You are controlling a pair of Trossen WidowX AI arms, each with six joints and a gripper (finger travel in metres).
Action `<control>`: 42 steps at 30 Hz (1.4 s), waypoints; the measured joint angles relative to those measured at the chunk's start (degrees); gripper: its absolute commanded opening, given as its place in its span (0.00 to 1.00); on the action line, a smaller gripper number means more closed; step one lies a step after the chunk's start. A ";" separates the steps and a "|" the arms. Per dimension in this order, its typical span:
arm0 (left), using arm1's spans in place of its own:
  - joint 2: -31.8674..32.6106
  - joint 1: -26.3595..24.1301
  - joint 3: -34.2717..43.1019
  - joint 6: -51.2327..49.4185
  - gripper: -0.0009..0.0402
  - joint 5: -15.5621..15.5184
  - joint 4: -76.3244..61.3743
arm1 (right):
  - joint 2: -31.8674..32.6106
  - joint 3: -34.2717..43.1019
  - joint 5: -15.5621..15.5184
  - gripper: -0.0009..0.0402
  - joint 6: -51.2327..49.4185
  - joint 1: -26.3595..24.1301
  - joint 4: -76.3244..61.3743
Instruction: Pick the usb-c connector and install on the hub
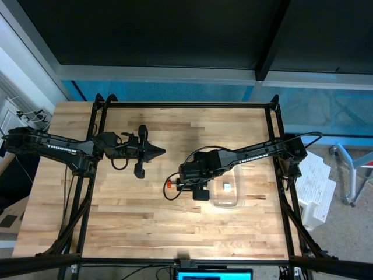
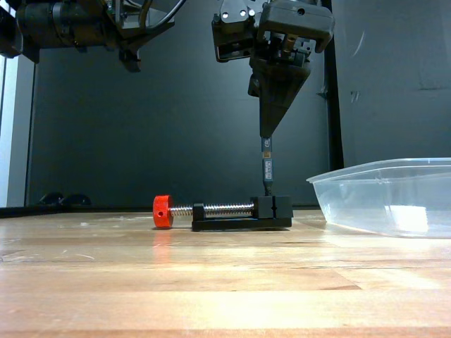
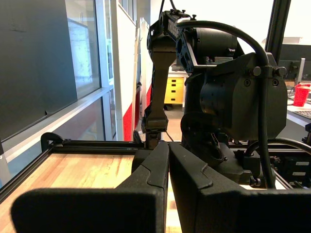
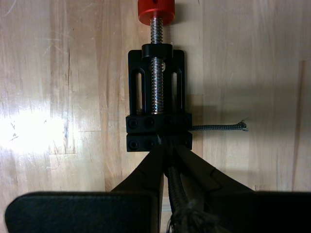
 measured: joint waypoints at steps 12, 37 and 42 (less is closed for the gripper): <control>0.00 0.00 0.00 0.00 0.02 0.00 0.02 | 0.00 -0.33 0.02 0.02 0.20 0.00 0.09; 0.00 0.00 -0.02 -0.02 0.02 0.00 0.02 | -0.17 -2.75 0.04 0.02 0.20 0.00 2.97; 0.00 0.00 0.00 -0.02 0.02 0.00 0.02 | -0.28 -3.82 0.07 0.02 0.22 0.00 4.09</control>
